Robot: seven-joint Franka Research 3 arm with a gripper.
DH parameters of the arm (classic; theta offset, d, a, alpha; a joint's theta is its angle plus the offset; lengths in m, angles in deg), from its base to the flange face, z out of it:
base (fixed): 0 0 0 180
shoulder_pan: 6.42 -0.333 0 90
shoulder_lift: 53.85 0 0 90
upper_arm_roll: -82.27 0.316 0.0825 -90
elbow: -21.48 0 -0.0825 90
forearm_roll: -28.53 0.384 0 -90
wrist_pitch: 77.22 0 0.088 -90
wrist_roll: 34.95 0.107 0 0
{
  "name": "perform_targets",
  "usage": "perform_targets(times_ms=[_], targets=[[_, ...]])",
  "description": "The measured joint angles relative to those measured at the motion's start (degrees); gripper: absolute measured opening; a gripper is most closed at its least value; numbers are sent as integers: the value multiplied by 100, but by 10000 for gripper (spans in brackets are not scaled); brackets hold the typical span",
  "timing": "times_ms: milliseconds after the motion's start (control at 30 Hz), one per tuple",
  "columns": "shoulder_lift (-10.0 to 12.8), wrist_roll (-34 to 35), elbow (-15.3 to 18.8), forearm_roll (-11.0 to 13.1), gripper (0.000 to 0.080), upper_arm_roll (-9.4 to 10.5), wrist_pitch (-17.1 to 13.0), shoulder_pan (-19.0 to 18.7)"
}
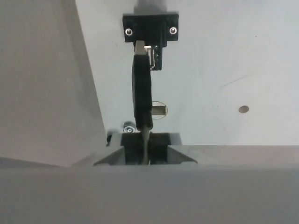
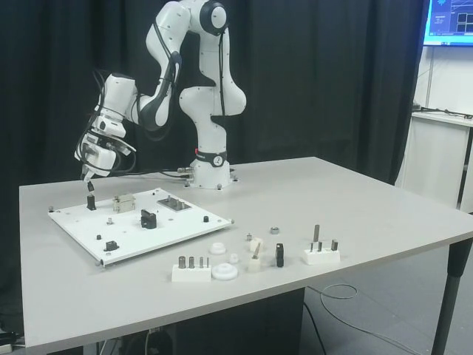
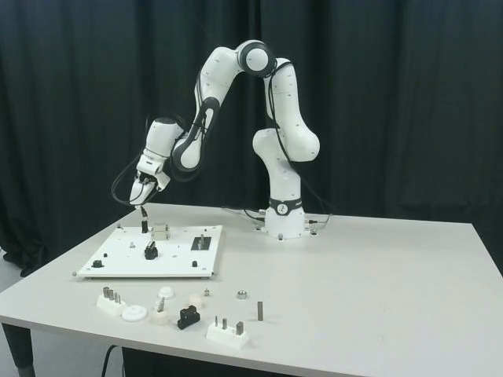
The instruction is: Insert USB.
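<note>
Gripper (image 1: 145,161) clamped on black USB plug (image 1: 142,93), hovering just above black socket block (image 1: 150,29) on white board (image 2: 140,222); alignment step, next needs straight descent.

White Franka arm (image 3: 236,86), rounded glossy link shells, black rings and caps at the joints, black collar with small markings just above the base (image 3: 284,208). Black cables loop around the wrist and more trail from the base. Gripper (image 2: 89,177) has grey fingers.
</note>
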Motion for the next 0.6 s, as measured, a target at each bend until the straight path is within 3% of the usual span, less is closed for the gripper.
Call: perform_targets(times_ms=[600], targets=[[22, -43, -10, 0, 25, 76, -71, 15]])
